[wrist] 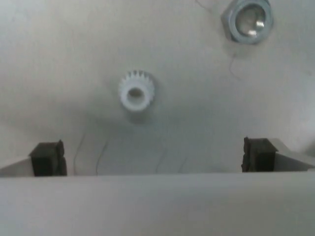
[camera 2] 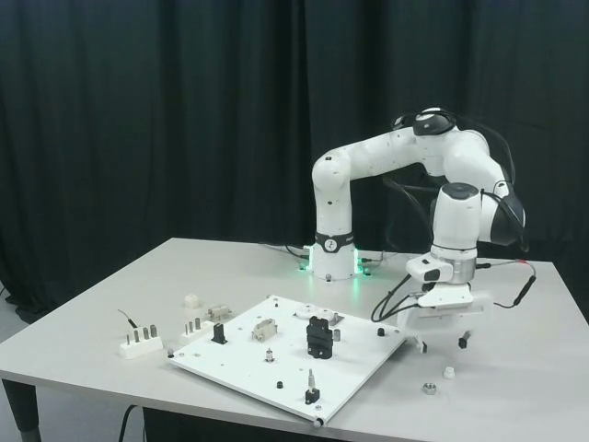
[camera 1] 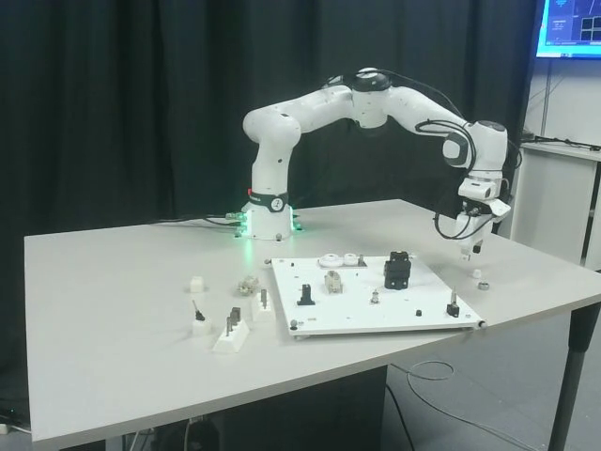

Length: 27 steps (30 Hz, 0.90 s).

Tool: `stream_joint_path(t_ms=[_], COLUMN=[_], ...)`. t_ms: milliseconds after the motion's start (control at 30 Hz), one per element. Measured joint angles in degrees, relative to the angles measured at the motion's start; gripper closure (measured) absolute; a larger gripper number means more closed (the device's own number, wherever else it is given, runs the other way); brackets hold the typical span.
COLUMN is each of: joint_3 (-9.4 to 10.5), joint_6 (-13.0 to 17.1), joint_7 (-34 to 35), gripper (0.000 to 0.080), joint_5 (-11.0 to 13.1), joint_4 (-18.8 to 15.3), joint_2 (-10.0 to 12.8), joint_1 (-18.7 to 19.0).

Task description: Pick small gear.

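The white arm (camera 1: 376,108) reaches from its base (camera 1: 268,218), where green lights glow, out past the far edge of the white board (camera 1: 376,299) that lies on the grey surface (camera 1: 113,282).

The gripper (wrist: 152,158) hangs above the bare surface beside the board. Its fingers stand wide apart, and nothing is held between them. In the wrist view, the two black fingertips (wrist: 48,158) appear at opposite sides of the frame, with the open surface between them.

The small gear (wrist: 136,91) is white and toothed, with a round bore through its centre. It lies flat on the surface, apart from the board. It sits ahead of the fingertips, nearer to one finger than to the other, and it touches neither. In the second room view, the small gear (camera 2: 449,372) rests just below and in front of the gripper (camera 2: 442,343).

A grey hexagonal nut (wrist: 247,19) lies near the gear and is clear of it.

The board carries several small black and grey fixtures, including a black block (camera 1: 396,271). Further small parts, one of them a white holder (camera 2: 140,346), stand on the surface well apart from the gripper.
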Motion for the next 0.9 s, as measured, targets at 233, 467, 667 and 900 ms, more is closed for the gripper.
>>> stream_joint_path(t_ms=[233,467,667,900], joint_3=[2.13,4.09,5.2,5.91], joint_6=[2.5,3.9,4.2,5.3], joint_7=[0.4,0.9,1.5,1.9], gripper=[0.0003,0.0003,0.0003,0.0003], joint_5=[0.0,0.0,0.0,0.0], joint_4=[1.5,2.7,3.7,4.3], joint_2=[0.0,0.0,0.1,0.2], joint_1=[-1.5,-2.8,-3.5,-4.1])
